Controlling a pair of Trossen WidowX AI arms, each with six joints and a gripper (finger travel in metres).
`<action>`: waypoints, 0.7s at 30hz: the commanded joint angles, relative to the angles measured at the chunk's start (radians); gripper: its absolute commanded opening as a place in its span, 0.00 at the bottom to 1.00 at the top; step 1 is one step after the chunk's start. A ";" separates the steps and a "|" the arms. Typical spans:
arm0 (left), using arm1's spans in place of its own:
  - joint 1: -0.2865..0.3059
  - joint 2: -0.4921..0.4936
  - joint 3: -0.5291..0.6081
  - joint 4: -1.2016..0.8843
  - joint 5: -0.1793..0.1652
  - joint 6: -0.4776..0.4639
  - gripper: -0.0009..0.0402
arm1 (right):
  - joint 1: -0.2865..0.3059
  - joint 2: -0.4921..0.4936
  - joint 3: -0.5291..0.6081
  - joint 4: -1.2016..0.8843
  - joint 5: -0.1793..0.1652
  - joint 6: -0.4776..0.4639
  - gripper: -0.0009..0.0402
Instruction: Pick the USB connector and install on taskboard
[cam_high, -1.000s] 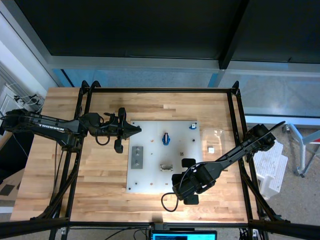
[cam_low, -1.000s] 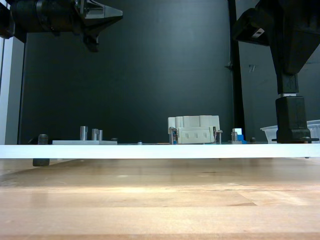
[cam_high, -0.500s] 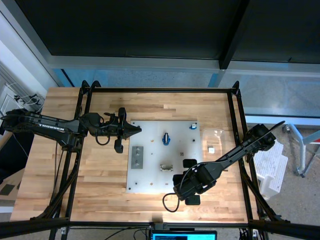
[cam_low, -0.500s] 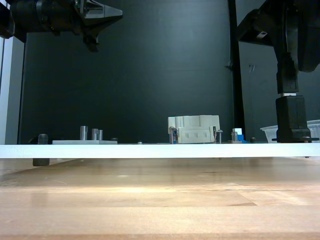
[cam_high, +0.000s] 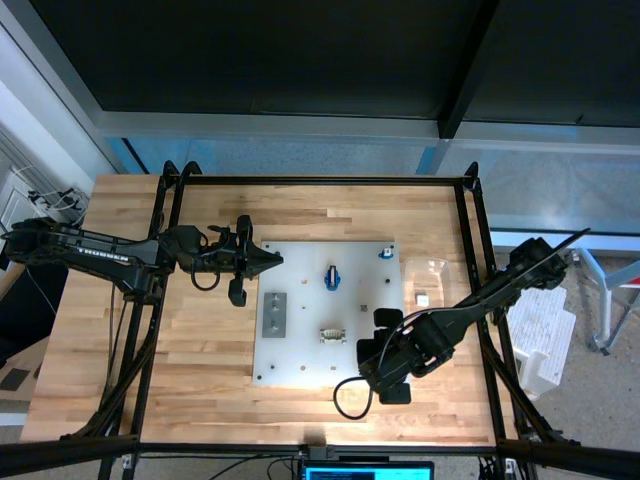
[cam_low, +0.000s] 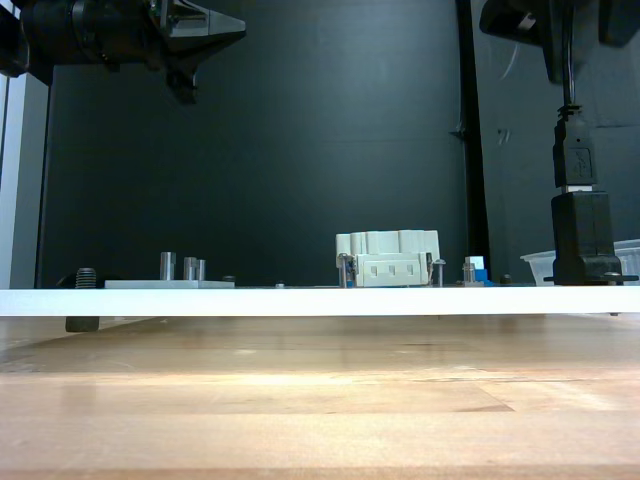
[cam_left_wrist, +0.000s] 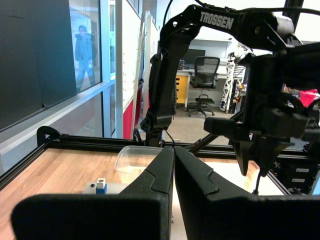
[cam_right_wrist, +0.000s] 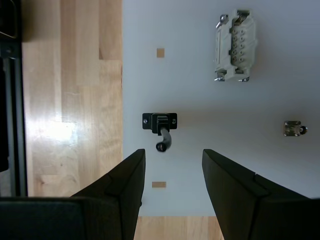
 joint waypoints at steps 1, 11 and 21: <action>0.000 0.000 0.000 0.000 0.000 0.000 0.02 | 0.000 -0.008 0.002 -0.002 0.001 -0.002 0.40; 0.000 0.001 0.000 0.000 0.000 0.000 0.02 | -0.013 -0.061 -0.044 -0.003 0.002 -0.003 0.30; 0.000 0.000 0.000 0.000 0.000 0.000 0.02 | -0.084 -0.218 -0.185 0.083 0.005 -0.056 0.01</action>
